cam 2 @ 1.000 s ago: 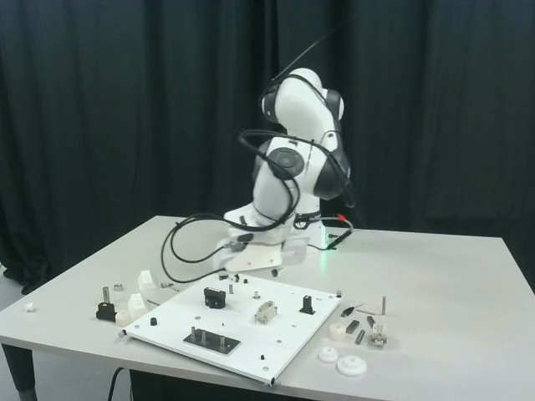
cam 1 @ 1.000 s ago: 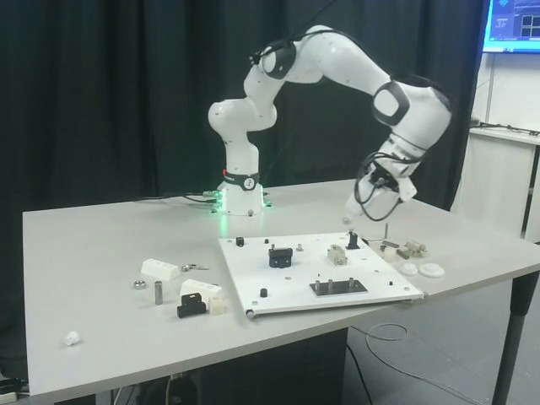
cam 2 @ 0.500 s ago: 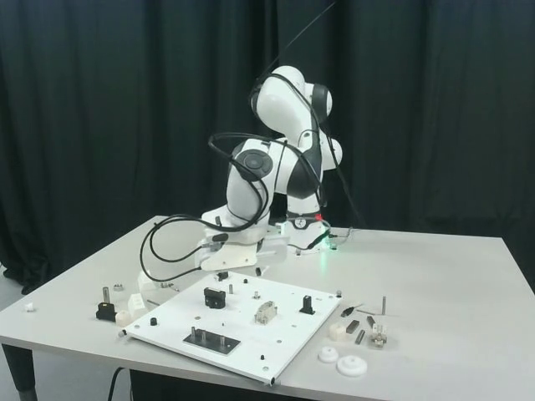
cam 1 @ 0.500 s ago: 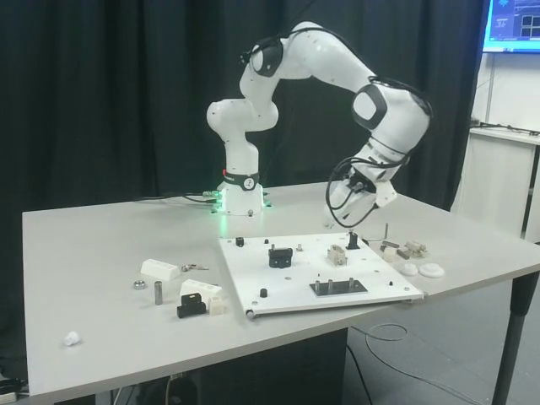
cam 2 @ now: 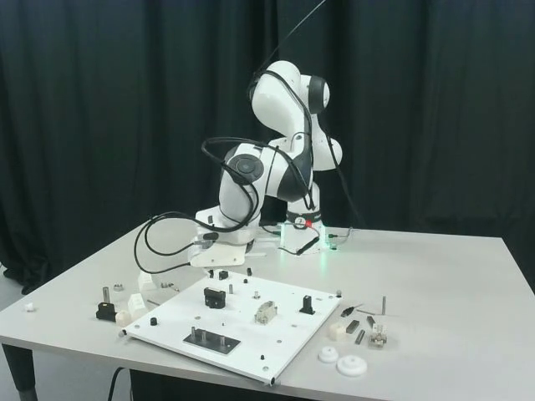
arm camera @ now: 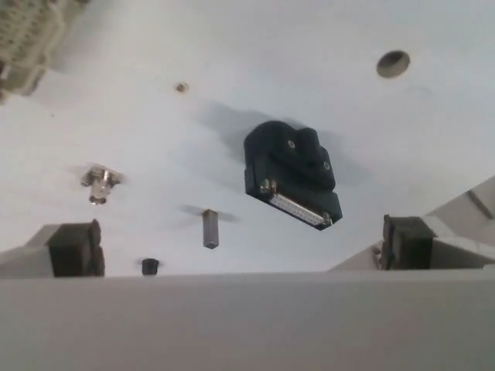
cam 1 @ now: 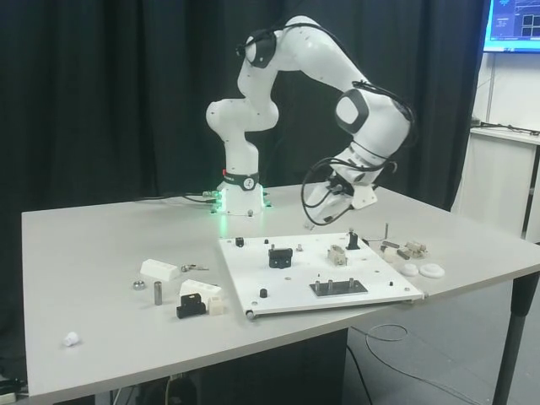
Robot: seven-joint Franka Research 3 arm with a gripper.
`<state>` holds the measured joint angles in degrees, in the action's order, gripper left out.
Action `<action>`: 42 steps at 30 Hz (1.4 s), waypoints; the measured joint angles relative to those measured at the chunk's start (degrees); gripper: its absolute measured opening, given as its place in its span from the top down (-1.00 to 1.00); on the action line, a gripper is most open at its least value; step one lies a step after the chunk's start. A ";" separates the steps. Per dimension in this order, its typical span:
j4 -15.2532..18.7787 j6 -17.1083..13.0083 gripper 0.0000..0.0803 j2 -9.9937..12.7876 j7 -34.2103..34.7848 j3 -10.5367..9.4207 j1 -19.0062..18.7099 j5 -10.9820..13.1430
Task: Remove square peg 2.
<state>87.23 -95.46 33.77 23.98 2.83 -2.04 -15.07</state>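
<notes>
Two room cameras watch me from opposite sides of the surface (cam 1: 101, 245), both sharing my white board (cam 2: 242, 322), while my wrist camera looks down close over it.

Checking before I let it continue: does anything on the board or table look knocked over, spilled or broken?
Nothing stands out. The white board lies flat on the grey table, its black connector and small peg upright. Loose parts sit in tidy groups on either side of the board. The pincer hovers above the board, holding nothing.

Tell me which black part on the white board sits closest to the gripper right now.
The black connector with the row of pins; the gripper hangs above it, while the other black parts stand further off.
</notes>
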 joint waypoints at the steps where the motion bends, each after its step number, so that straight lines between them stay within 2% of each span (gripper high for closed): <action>1: 0.86 -0.64 -0.99 -0.48 0.01 0.01 0.19 -0.01; 16: 13.46 -10.62 -0.99 -8.48 2.76 1.06 2.74 0.54; 27: 21.49 -17.02 -0.99 -13.69 4.00 3.86 3.10 4.47; 42: 29.93 -23.75 -0.99 -19.16 4.76 8.33 3.09 12.15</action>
<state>117.16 -119.21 14.60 28.74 11.16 1.06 -2.92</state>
